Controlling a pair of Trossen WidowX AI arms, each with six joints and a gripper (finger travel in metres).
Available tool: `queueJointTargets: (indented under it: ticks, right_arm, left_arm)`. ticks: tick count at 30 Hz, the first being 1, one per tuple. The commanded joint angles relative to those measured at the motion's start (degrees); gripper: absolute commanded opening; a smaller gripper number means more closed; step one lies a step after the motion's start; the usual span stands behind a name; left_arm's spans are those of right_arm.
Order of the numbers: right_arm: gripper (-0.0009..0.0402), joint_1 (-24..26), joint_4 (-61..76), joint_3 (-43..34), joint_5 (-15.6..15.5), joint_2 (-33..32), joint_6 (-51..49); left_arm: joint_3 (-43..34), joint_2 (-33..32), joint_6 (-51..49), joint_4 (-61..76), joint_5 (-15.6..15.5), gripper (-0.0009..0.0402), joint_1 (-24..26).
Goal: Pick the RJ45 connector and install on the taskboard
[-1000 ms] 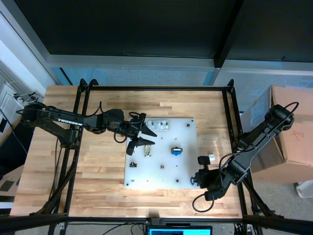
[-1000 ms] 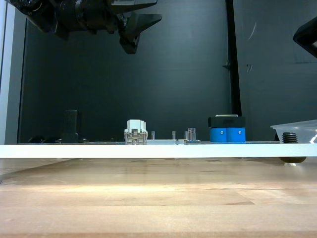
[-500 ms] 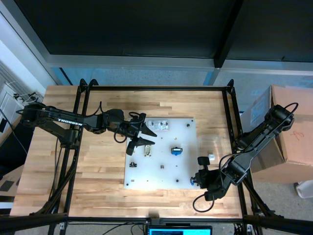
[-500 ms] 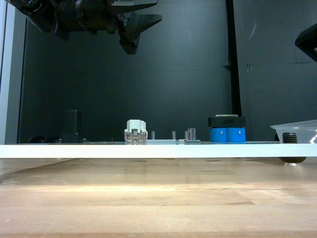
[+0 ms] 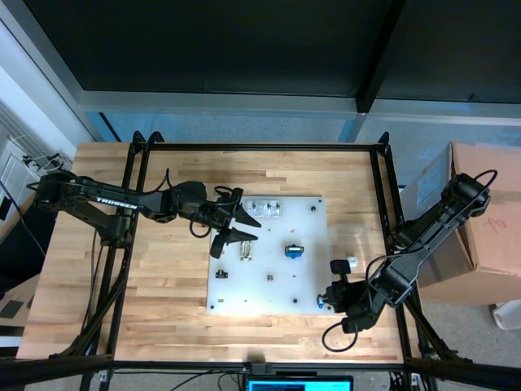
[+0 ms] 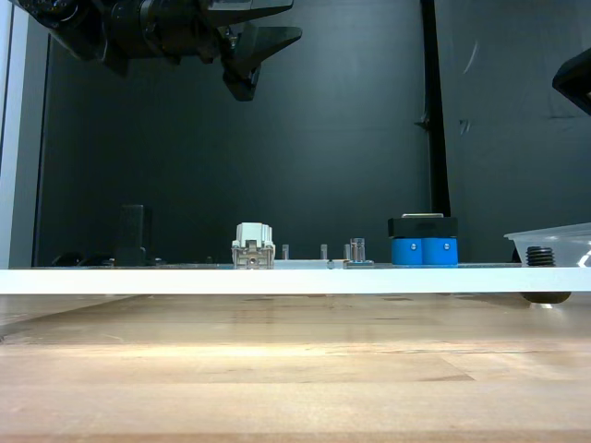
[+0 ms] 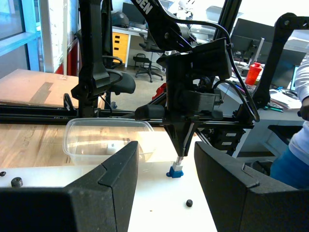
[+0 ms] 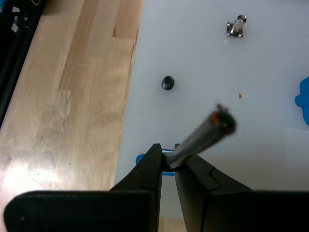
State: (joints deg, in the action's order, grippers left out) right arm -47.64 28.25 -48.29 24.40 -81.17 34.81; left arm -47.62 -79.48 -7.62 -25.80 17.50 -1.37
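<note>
The white taskboard [image 5: 244, 297] lies flat mid-table. My right gripper [image 5: 324, 300] is at its near right corner, shut on the RJ45 connector [image 7: 178, 165], a small clear plug with a short grey cable stub [image 8: 203, 133] that ends in coloured wires. The plug points down onto a blue seat [image 7: 174, 173], and I cannot tell how deep it sits. In the right wrist view the fingers [image 8: 149, 166] hide most of the plug. My left gripper [image 5: 256, 231] hovers high over the board's left half, open and holding nothing.
A clear plastic container [image 7: 106, 140] stands off the board's right edge. On the board are a blue connector block [image 5: 293, 251], a white socket [image 6: 253, 249], a black bolt [image 8: 167, 82] and small posts. A black frame [image 5: 383, 204] surrounds the table, and a cardboard box [image 5: 480, 220] stands right.
The right arm has shifted very slightly, with its gripper staying at the blue seat and still holding the connector. The left arm has not moved.
</note>
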Motion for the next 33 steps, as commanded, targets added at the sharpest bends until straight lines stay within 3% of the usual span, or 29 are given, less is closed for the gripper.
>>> queueJointTargets:
  ticks: [1, 33]
  right_arm:
    - [0.0, -0.09, 0.13, 0.28, 0.04, -0.04, 0.35]
    - [0.001, -0.02, -3.19, 2.19, -0.26, -2.38, 1.81]
  left_arm:
    - [-0.02, -0.02, 0.02, -0.07, 0.02, 0.0156, -0.02]
    - [-0.02, -0.02, 0.0, -0.02, 0.02, 0.0156, -0.02]
